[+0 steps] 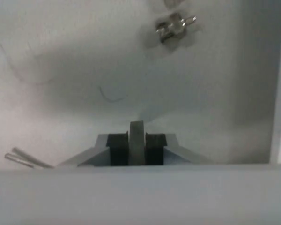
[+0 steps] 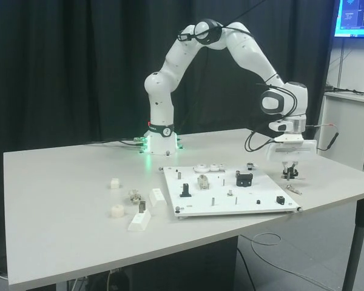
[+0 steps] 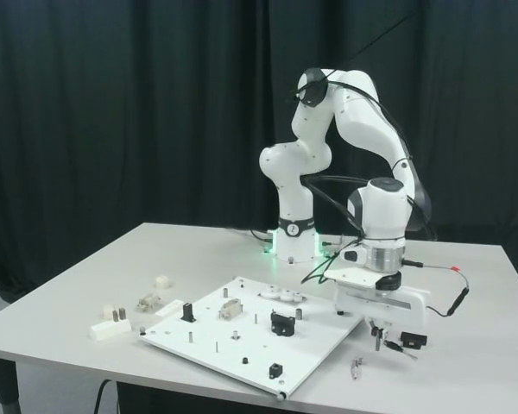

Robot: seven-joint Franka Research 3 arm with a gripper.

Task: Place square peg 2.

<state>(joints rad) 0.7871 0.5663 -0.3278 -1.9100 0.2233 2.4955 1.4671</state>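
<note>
My gripper [image 1: 136, 149] is shut on a slim grey square peg [image 1: 136, 139], which stands upright between the two black finger pads [image 1: 117, 149]. In the first room view the gripper [image 2: 289, 172] hangs just above the grey table, off the white board's [image 2: 230, 209] far right side. The second room view shows the gripper [image 3: 380, 338] low over the table beside the board's [image 3: 233, 354] right corner, with the peg's tip [image 3: 379, 342] pointing down. The board carries several black and metal fixtures.
A small metal part [image 1: 174, 26] lies on the table beneath the wrist, also seen near the table edge [image 3: 356, 368]. Two thin pins [image 1: 25, 159] lie nearby. White blocks [image 2: 147, 212] and small parts sit left of the board. The arm's base [image 2: 160, 140] stands behind it.
</note>
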